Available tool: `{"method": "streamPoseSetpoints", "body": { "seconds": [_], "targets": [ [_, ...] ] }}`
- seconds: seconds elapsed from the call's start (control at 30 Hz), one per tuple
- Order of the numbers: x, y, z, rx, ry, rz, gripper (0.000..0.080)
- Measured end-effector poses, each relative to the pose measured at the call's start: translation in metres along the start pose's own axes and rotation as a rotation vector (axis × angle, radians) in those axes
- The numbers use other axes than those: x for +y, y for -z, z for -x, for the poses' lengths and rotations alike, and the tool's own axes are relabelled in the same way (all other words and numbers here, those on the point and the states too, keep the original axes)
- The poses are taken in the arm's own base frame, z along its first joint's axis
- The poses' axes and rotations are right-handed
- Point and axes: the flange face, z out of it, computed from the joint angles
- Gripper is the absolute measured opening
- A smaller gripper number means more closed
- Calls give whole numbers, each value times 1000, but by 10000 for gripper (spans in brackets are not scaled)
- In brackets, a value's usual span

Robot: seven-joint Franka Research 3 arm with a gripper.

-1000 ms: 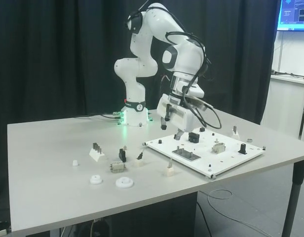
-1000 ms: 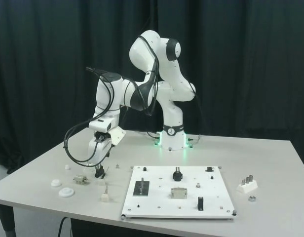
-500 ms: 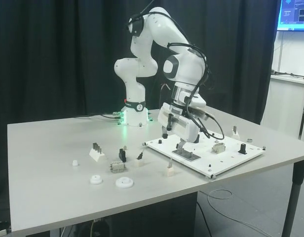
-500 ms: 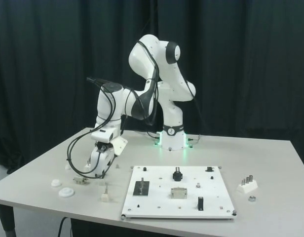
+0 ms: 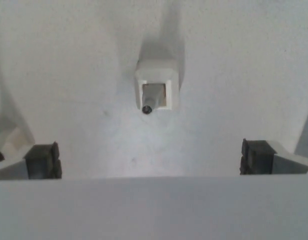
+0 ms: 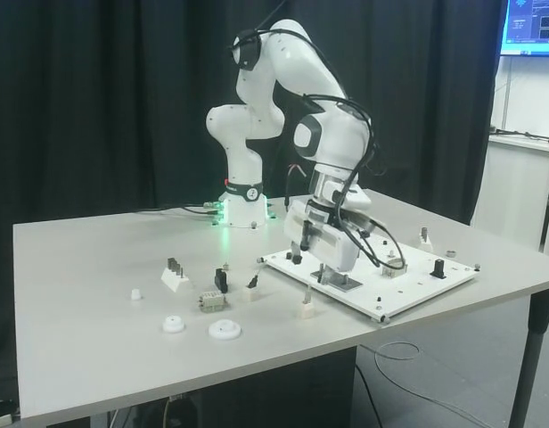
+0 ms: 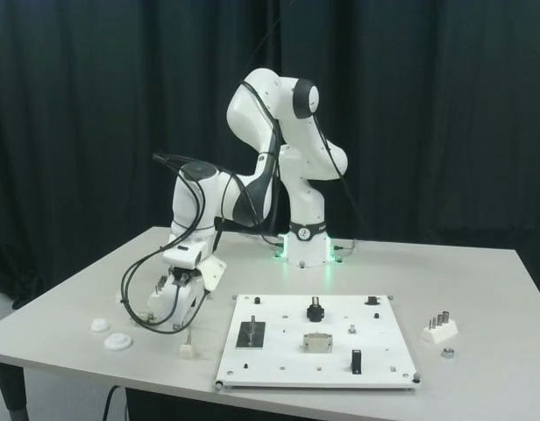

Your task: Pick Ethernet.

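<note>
A: The gripper is hovering wide open, holding nothing.

B: And the Ethernet plug is sitting on the table, centred between the fingers — grasp not yet made.

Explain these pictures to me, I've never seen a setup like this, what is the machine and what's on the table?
It is a white robot arm bolted to a grey table. Two pictures come from cameras in the room; the third looks down from the wrist, past the gripper. The gripper is open and holds nothing; it hangs low over a small white block with a plug standing in it. Also on the table: a white board carrying small fittings, and loose small parts, among them two white discs.
</note>
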Motion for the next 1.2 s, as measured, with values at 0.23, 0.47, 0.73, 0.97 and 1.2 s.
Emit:
{"method": "streamPoseSetpoints", "body": {
  "seconds": [0.23,0.47,0.73,0.97,1.2],
  "targets": [
    [0,-13,-1,1,9,-2,800],
    [-1,-23,-3,5,17,-4,800],
    [-2,-29,-6,11,30,-3,800],
    [-3,-33,-7,17,34,-12,800],
    [-5,-37,-8,17,36,-20,800]
  ]
}}
